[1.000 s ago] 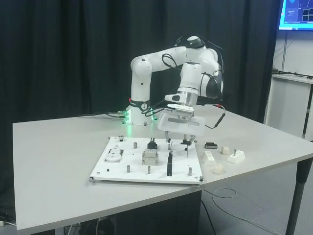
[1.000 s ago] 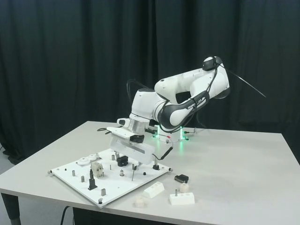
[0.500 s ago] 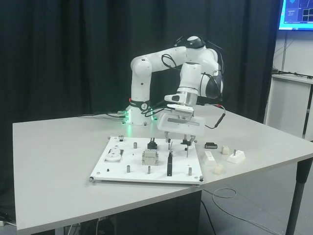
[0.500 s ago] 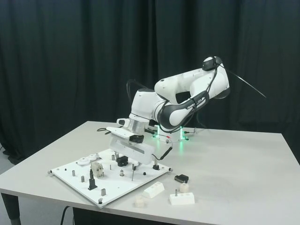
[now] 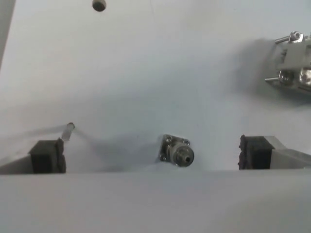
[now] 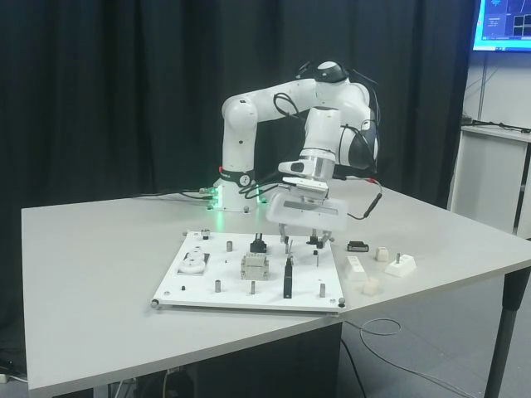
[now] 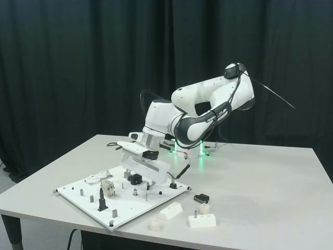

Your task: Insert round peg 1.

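- Gripper [image 6: 299,240] hangs low over the far side of the white board [image 6: 207,286], fingers spread wide; nothing sits between them.
- Wrist view: both black pads [image 5: 47,156] show, one at each side, well apart, with bare board between.
- A small metal connector [image 5: 177,152] on a square flange stands on the board in the gap between the pads, closer to the second pad [image 5: 253,151]; neither pad touches it.
- A thin grey pin [image 5: 67,131], likely round peg 1, stands tilted just beside the first pad, at about 1 o'clock from it. Cannot tell whether pad and pin touch.
- First room view: a thin pin [image 6: 316,254] shows below the gripper, standing on the board, not gripped.
- At 2 o'clock from the connector in the wrist view, a metal block with screws [image 5: 293,63] lies at the edge of the frame; at 11 o'clock, a small round hole [image 5: 99,5] in the board.
- Second room view: the gripper [image 7: 136,180] hovers just above the board [image 7: 78,200]; a black upright part [image 7: 100,200] stands at about 8 o'clock from it.
- Off the board on the grey table [image 6: 99,249]: several white blocks [image 6: 401,264] and a small black part [image 6: 358,246], at roughly 3 o'clock from the gripper in the first room view.
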`<act>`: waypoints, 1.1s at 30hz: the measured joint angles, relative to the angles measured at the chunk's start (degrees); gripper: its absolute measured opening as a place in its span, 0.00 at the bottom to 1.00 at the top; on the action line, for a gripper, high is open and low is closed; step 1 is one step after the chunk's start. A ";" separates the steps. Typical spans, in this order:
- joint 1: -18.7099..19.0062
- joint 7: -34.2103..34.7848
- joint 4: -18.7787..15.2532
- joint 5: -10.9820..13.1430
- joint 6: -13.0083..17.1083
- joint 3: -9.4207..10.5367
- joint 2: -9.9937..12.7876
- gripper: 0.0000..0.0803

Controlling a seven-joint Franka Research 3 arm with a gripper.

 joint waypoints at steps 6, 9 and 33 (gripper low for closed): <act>-0.83 0.00 0.58 0.81 0.54 0.74 0.00 1.00; -1.29 -0.07 0.86 1.14 0.70 1.13 0.00 1.00; -2.60 -0.22 2.59 1.83 0.78 1.18 0.02 1.00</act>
